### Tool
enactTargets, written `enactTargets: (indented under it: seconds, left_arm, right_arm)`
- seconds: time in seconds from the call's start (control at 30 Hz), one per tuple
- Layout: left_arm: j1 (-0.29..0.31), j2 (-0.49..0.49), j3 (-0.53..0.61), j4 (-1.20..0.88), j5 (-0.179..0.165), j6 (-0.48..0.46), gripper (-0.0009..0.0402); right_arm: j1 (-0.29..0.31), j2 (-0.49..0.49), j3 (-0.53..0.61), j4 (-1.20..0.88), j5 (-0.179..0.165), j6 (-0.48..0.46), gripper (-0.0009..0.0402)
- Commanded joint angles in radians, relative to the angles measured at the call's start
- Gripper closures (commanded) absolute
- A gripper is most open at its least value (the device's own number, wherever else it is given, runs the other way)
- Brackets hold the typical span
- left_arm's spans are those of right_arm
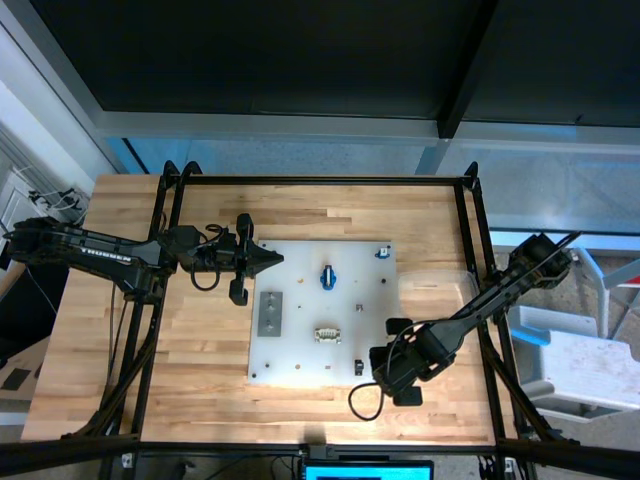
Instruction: Pick the 16mm bar from the taskboard and place it in the container
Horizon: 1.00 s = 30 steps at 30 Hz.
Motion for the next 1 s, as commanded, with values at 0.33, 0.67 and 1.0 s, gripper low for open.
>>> enactTargets:
  seconds: [0.33, 0.67, 1.0]
  left_arm:
    - [0.000, 0.000, 0.000, 0.000, 0.000, 0.000, 0.0393]
    - [0.000, 0.000, 0.000, 0.000, 0.000, 0.000, 0.0393]
    - [0.000, 0.000, 0.000, 0.000, 0.000, 0.000, 0.0393]
  right_arm:
    - [-0.006, -0.085, 0.001, -0.063, -0.003, -0.001, 0.0389]
    - [-0.024, -0.176, 0.001, -0.115, -0.003, -0.005, 0.0389]
    - [-0.042, -0.216, 0.001, -0.150, -0.003, -0.010, 0.0389]
